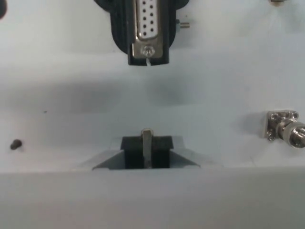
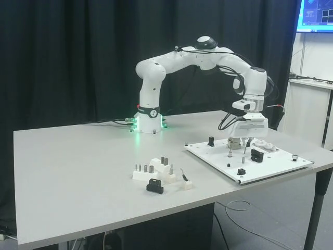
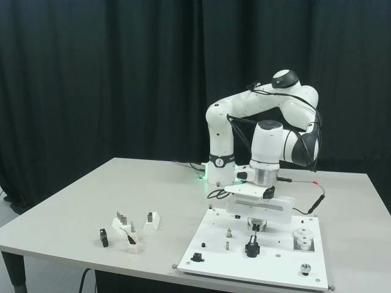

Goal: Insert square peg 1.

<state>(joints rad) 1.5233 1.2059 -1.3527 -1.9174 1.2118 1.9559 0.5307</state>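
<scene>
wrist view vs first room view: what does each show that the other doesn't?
Wrist only: close detail on the white board, namely the multi-pin connector, a metal coaxial fitting and the square peg held upright in the gripper.

First room only: the whole arm, the grey table and the white holders with spare pegs.

Both: board and gripper above it.

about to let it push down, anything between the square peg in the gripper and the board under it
Nothing visible does. The square peg is held in the gripper above bare white board; the connector and metal fitting sit off to the sides.
</scene>
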